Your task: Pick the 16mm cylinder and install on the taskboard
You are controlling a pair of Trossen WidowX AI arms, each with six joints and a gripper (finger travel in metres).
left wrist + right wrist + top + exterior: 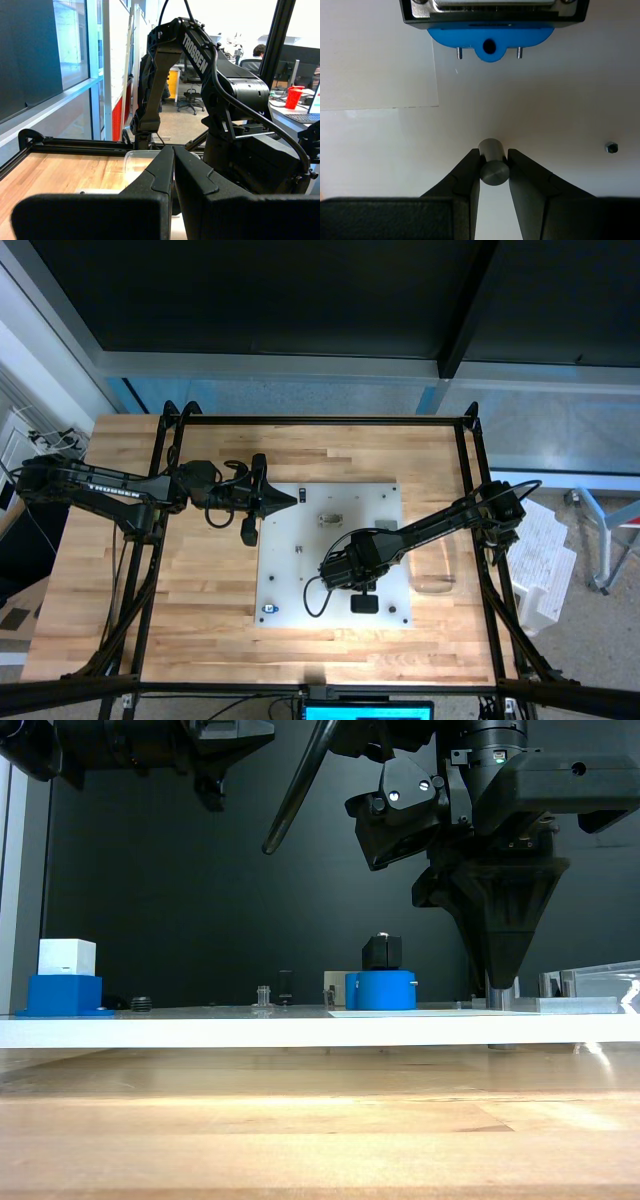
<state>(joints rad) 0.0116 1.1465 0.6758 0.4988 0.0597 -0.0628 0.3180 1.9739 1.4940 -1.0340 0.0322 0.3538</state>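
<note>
The 16mm cylinder [493,169], a short silvery metal peg, stands upright on the white taskboard [570,100] with my right gripper [493,153] shut on it. From above, that gripper [352,575] points straight down over the middle of the taskboard [380,498]. In the low view its tip [499,982] reaches the board's surface [200,1028]. My left gripper [290,499] hovers at the board's far left edge, level and aimed right, and its fingers [160,172] are pressed together with nothing between them.
A blue fitting with a connector [490,37] lies just beyond the cylinder. A blue round part [385,990] and a blue base with a white block [65,982] stand on the board. A clear plastic tray [440,570] sits right of the board.
</note>
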